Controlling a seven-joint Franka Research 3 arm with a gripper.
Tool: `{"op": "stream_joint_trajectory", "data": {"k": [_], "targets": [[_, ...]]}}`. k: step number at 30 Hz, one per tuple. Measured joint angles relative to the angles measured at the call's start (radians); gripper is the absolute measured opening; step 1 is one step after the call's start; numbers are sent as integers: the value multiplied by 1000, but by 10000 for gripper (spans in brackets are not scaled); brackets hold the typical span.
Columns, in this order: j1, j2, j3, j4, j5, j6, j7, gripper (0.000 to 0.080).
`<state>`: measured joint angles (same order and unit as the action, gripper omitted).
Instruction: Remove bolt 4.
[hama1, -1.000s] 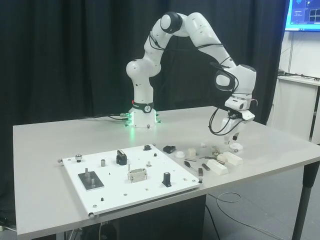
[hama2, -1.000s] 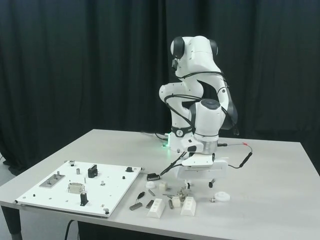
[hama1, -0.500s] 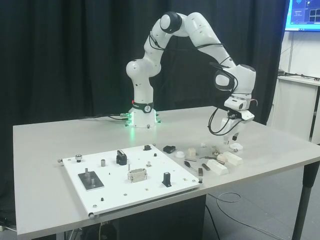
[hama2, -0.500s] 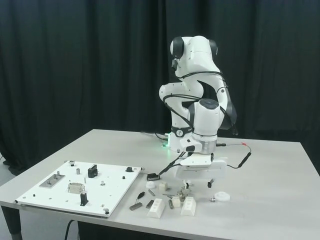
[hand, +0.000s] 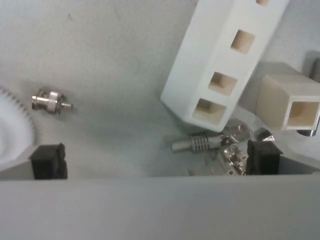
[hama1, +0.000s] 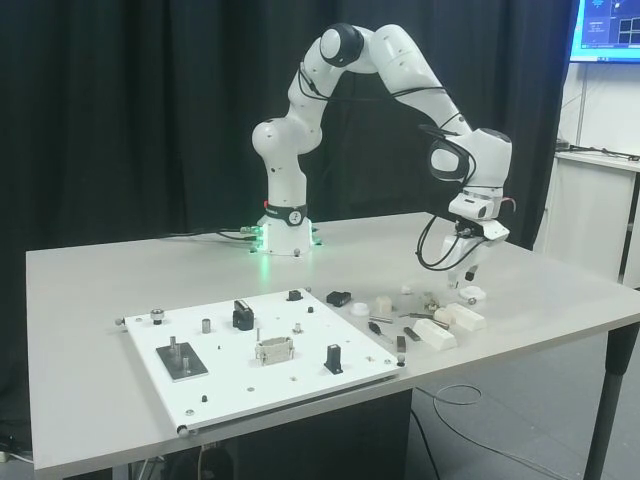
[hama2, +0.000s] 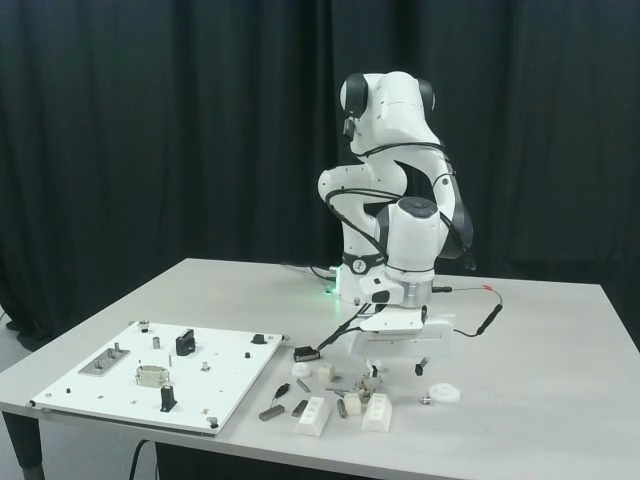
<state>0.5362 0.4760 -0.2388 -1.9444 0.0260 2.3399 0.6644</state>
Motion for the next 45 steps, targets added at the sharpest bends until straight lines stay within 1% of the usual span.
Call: {"op": "stream_joint_trajectory", "data": {"k": [31,45], "targets": [[-9,0,0,13,0,-11,0,800],[-23,0,-3,23,-3,-11,60,800]]}}
